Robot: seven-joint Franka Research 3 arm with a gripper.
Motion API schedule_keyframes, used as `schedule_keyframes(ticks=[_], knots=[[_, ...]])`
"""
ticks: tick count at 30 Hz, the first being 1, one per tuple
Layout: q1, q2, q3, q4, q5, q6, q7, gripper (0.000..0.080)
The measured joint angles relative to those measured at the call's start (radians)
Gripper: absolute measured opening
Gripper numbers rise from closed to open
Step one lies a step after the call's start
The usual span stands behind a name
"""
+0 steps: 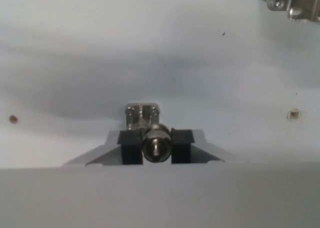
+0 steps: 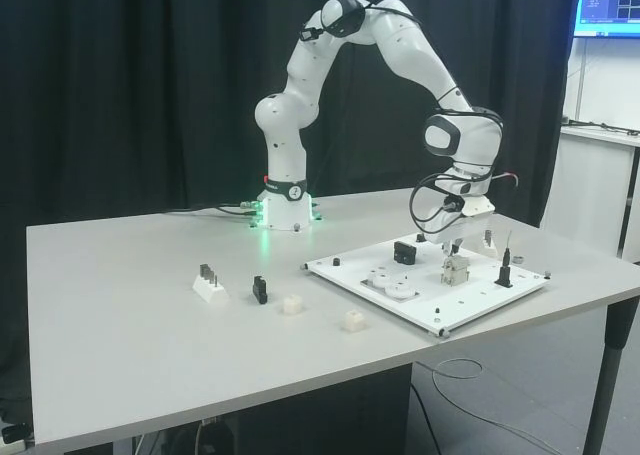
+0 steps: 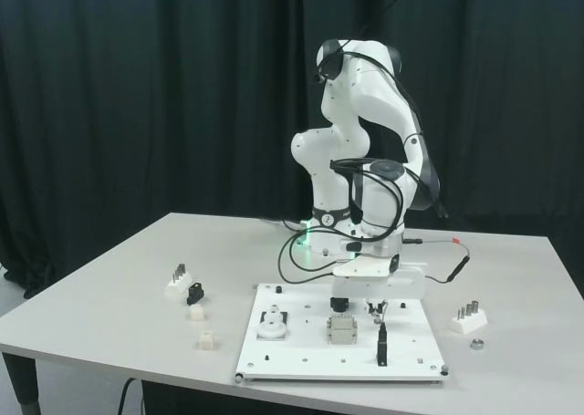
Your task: Insert BNC.
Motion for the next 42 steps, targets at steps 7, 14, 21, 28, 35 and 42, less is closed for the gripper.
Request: schedule_keyframes(ticks=[7,14,21,28,35,42], knots=[[-0.001,-0.001,0.004,-0.002,0.003,0.008,-0.01,0.0117],[-0.001,-0.001,0.007,-0.006,0.009,0.027,-0.017,0.0117],[-0.002,-0.002,0.008,-0.009,0.011,0.039,-0.018,0.0117],[-0.003,-0.004,0.008,-0.014,0.012,0.04,-0.018,0.0117],[-0.005,-0.017,0.008,-0.031,0.012,0.04,-0.019,0.0117],[-0.005,-0.029,0.008,-0.051,0.012,0.046,-0.024,0.0117]])
